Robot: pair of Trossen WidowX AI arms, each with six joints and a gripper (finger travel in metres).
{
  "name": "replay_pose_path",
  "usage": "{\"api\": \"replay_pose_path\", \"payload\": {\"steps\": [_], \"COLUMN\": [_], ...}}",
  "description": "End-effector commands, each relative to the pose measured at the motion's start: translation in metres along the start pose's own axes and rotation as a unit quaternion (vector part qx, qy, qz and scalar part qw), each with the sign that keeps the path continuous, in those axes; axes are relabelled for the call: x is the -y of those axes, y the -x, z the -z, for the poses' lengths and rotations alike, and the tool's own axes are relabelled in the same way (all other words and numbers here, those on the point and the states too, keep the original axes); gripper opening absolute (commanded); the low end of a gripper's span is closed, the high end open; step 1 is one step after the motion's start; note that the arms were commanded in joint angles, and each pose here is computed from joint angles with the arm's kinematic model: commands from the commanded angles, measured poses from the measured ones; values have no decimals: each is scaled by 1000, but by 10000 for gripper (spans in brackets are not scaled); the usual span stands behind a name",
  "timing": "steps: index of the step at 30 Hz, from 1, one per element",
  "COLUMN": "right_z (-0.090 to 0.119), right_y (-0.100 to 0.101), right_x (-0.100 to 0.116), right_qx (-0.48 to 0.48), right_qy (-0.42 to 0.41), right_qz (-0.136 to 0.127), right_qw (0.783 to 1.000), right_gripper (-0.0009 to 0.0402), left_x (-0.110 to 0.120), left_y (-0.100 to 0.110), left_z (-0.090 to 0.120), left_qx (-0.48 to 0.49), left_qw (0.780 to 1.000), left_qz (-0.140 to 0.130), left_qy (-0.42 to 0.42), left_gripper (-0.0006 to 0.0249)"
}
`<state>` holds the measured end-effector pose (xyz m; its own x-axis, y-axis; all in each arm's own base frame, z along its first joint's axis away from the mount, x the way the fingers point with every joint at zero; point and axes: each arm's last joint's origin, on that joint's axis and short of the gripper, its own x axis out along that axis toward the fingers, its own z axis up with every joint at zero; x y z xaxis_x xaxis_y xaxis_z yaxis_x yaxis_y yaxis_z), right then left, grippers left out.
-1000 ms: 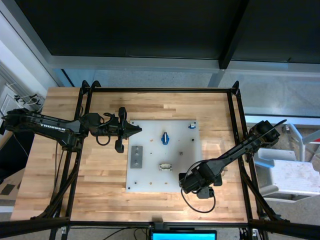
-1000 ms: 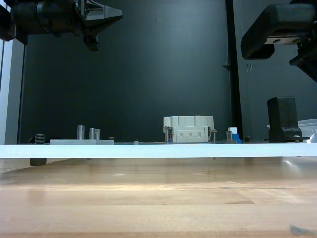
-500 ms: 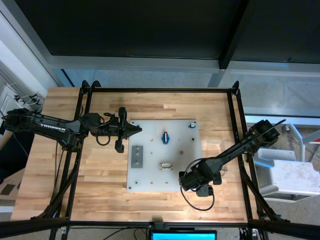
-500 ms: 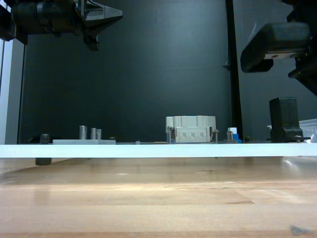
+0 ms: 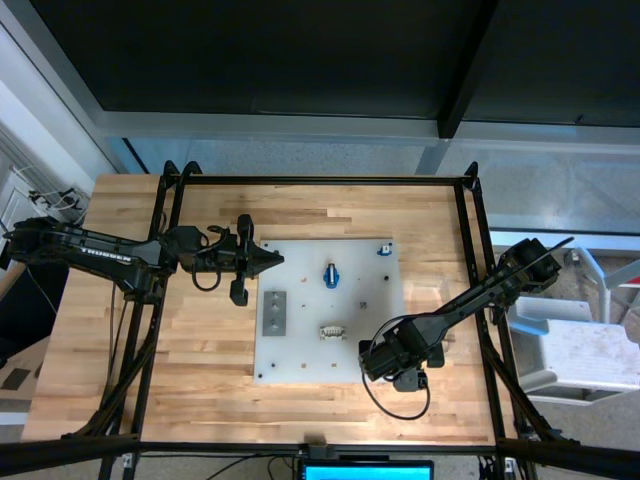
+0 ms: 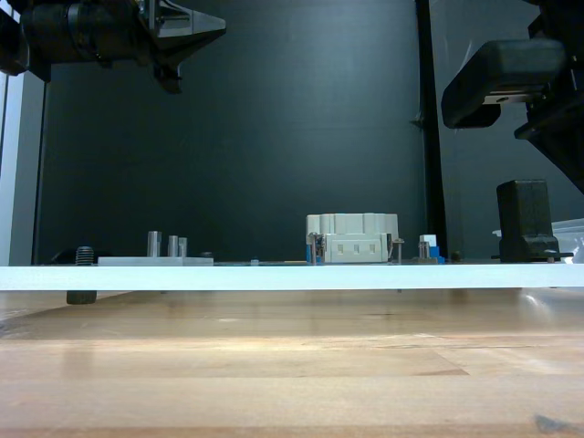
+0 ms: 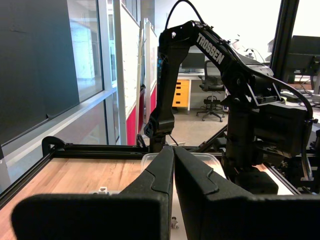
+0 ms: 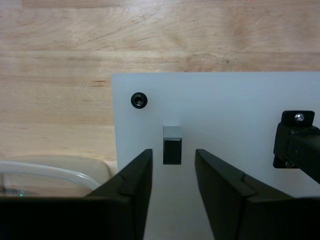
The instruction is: Pick the 16mm bar and place in it's hole on the taskboard
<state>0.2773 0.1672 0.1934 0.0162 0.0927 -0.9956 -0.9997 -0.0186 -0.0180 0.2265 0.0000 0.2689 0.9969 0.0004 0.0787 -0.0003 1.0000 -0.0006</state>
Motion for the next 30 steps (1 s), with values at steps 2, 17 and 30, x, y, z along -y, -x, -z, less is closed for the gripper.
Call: {"api": "replay_pose_path", "payload": {"steps": [2,17,30], "right_z": [0,9,10], "right_y": [5,38,52], "right_x": [-1,-15,-21], "right_qx": [2,-27,-13], "right_qy": [1,-28,-36], "right_qz": [6,49,69], "right_qw": [1000,998,997], "right_gripper": [164,178,178], "left_x": [0,0,0], "left_y": [0,0,0], "left_z": [0,0,0], "left_qx": [0,0,0], "left_qw": [1000,1000,1000], "left_qz": [0,0,0], "left_qy": [0,0,0], "left_gripper": [0,0,0]}}
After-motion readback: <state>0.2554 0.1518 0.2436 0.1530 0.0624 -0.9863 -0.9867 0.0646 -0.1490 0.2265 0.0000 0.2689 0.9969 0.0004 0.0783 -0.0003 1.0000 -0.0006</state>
